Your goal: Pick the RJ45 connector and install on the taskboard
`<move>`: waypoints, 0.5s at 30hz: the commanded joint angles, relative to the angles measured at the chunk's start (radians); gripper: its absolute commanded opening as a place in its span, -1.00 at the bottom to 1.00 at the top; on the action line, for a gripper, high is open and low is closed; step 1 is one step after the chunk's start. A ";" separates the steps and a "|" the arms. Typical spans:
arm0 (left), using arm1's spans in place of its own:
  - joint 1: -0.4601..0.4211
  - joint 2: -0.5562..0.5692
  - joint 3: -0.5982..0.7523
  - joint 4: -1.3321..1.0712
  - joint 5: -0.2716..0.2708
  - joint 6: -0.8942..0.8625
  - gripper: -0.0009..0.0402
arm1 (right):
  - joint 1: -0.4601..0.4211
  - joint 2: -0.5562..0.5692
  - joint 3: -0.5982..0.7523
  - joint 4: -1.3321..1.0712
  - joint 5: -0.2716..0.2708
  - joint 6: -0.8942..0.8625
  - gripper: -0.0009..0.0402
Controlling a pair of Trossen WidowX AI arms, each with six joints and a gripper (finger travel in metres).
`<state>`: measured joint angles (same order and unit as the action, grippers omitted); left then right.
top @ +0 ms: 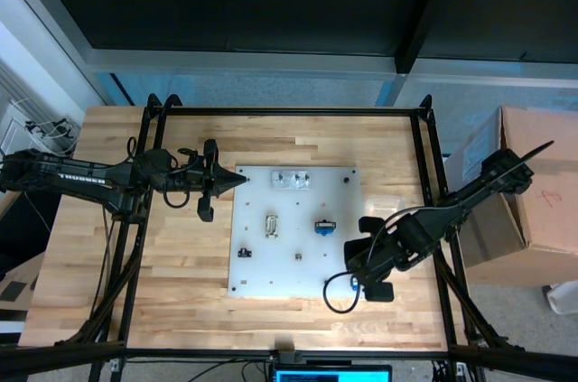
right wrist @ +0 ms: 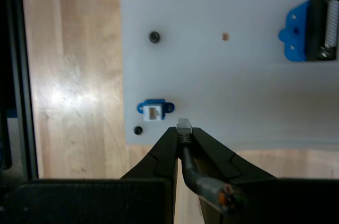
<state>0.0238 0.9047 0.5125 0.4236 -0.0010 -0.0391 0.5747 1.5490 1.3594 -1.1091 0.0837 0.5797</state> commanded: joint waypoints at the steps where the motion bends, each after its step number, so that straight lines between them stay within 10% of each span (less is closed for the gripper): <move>1: 0.000 0.000 0.000 0.000 0.000 0.000 -0.96 | 0.018 0.023 0.003 0.019 0.000 0.000 -0.96; 15: 0.000 0.000 0.000 0.000 0.000 0.000 -0.96 | 0.068 0.063 0.003 0.084 0.006 0.067 -0.96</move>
<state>0.0238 0.9047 0.5125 0.4236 -0.0010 -0.0391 0.6418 1.6127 1.3628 -1.0256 0.0860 0.6460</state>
